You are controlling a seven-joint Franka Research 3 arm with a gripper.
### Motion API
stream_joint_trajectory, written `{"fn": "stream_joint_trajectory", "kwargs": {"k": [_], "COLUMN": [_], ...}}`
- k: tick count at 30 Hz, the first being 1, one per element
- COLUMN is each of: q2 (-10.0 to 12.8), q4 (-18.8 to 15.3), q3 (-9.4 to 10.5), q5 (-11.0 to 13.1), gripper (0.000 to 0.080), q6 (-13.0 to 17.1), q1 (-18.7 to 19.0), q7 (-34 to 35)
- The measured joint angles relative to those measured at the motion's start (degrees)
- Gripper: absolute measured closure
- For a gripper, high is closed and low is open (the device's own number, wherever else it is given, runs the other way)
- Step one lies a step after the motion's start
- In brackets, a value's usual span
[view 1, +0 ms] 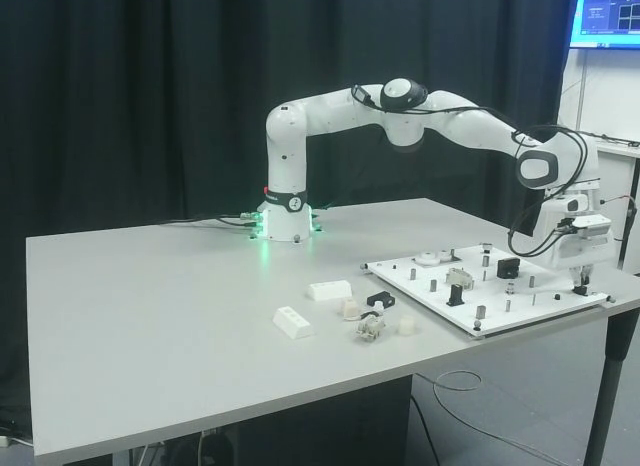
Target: Remove Ethernet.
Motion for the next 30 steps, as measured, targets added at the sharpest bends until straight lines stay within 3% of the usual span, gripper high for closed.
{"fn": "stream_joint_trajectory", "kwargs": {"k": [11, 30], "q2": [-0.15, -1.52], "q4": [0.26, 4.29], "q3": [-0.06, -1.02], "q5": [-0.05, -1.11], "gripper": [0.0723, 0.0723], "q6": [-0.38, -5.28], "q1": [-0.15, -2.06], "q7": [0.39, 1.46]}}
